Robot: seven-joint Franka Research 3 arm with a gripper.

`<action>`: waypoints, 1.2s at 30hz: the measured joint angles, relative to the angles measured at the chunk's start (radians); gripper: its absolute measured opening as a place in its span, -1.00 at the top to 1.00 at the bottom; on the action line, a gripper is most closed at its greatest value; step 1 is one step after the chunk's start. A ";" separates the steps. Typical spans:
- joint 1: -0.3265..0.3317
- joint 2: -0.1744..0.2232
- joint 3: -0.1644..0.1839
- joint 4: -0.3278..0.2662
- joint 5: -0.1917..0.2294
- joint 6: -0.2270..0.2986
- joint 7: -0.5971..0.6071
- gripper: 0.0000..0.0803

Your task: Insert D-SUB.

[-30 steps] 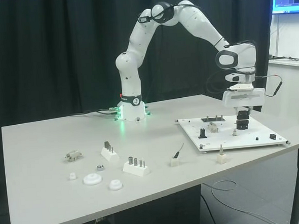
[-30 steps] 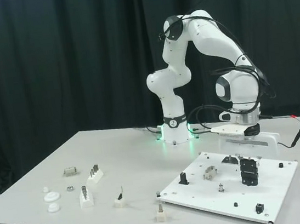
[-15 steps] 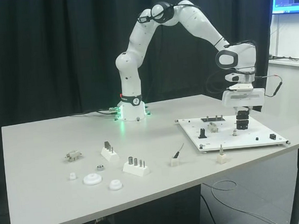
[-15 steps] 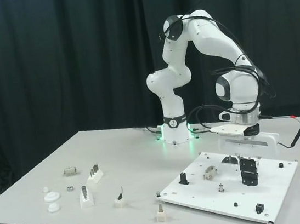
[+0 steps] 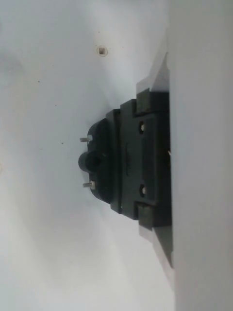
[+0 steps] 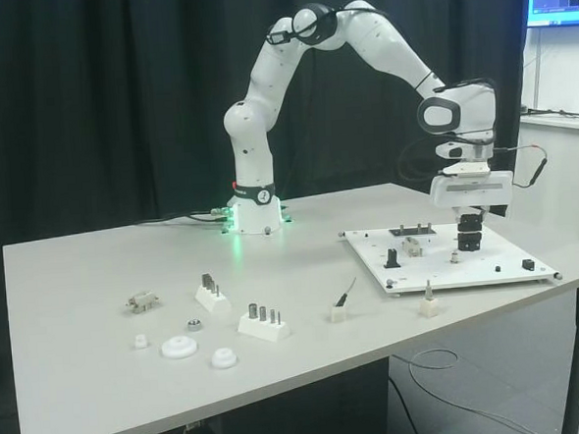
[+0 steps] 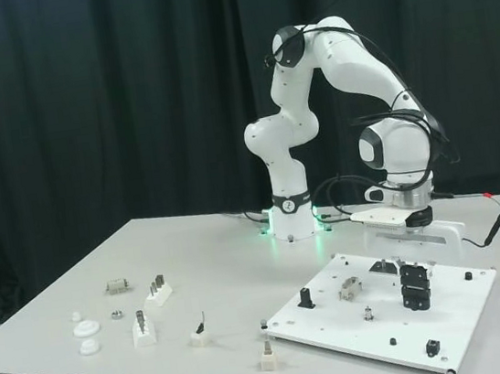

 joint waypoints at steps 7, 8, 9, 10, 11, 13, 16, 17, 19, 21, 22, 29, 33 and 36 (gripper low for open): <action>-0.001 0.000 0.000 -0.002 0.001 0.006 -0.001 0.04; -0.001 0.000 0.000 -0.002 0.001 0.006 -0.002 0.04; -0.001 0.000 0.000 -0.002 0.001 0.006 -0.003 0.04; -0.001 0.000 0.000 -0.002 0.001 0.006 -0.005 0.04; -0.001 0.000 0.000 -0.002 0.001 0.006 -0.006 0.04; -0.001 0.000 0.000 -0.002 0.001 0.007 -0.010 0.04; -0.001 0.000 0.000 -0.003 0.001 0.009 -0.018 0.04; -0.001 0.000 0.000 -0.004 0.001 0.010 -0.019 0.04; -0.001 0.000 0.000 -0.005 0.001 0.013 -0.022 0.04; -0.001 0.000 0.000 -0.007 0.001 0.018 -0.027 0.04; -0.001 0.000 0.000 -0.008 0.001 0.020 -0.029 0.04; 0.000 0.001 0.001 -0.012 0.001 0.028 -0.031 0.04; 0.000 0.001 0.001 -0.012 0.001 0.029 -0.032 0.04; 0.000 0.001 0.001 -0.012 0.001 0.029 -0.032 0.04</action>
